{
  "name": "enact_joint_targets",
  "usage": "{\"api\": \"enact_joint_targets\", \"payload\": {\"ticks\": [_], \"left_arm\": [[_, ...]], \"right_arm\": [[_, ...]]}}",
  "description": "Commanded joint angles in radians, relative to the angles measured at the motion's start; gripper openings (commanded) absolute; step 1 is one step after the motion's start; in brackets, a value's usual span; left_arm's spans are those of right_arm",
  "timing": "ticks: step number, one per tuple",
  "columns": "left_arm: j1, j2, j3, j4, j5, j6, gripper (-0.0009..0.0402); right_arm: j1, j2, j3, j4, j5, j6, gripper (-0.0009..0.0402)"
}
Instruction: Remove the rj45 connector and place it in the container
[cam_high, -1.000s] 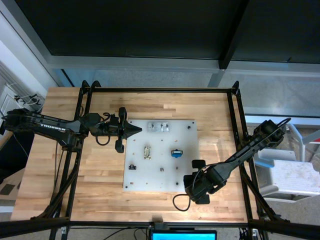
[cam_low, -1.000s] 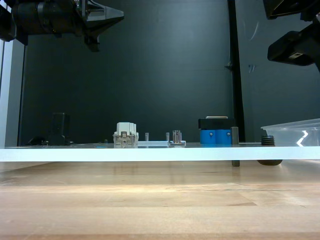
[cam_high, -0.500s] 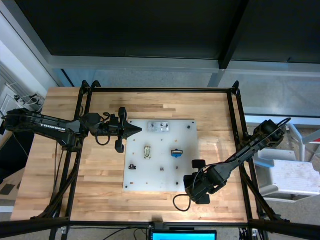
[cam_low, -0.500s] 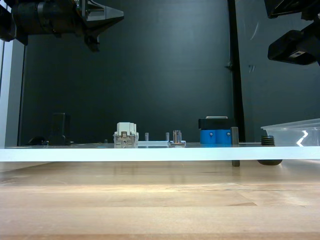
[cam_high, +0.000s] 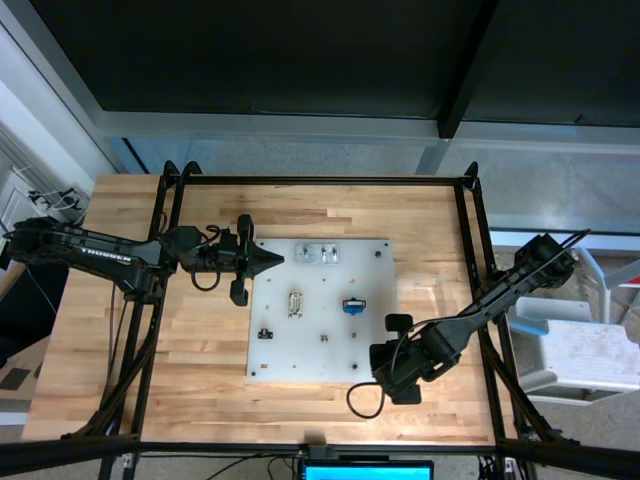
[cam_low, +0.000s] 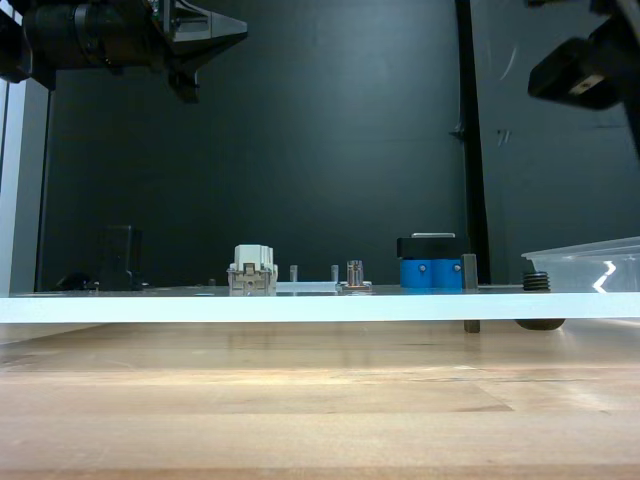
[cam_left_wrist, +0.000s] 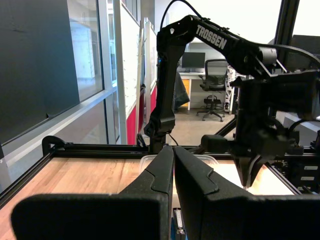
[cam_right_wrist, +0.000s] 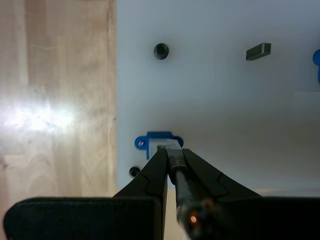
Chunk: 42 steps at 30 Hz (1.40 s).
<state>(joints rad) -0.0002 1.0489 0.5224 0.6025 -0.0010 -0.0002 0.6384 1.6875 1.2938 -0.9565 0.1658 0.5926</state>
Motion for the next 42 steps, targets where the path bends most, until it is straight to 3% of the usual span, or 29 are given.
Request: {"api": "enact_joint_targets", "payload": {"ticks": [1, 18, 42], "left_arm": [[0.000, 0.000, 0.000, 0.000, 0.000, 0.000, 0.0001], [0.000, 0.000, 0.000, 0.000, 0.000, 0.000, 0.0001], [0.000, 0.000, 0.000, 0.000, 0.000, 0.000, 0.0001]], "right_arm": [[0.001, -0.013, 0.029, -0.050, -0.009, 0.000, 0.0000], [0.001, -0.095, 0.057, -0.142, -0.010, 0.020, 0.0000], [-0.120, -0.428, -0.344, -0.124, -0.036, 0.084, 0.0000]]}}
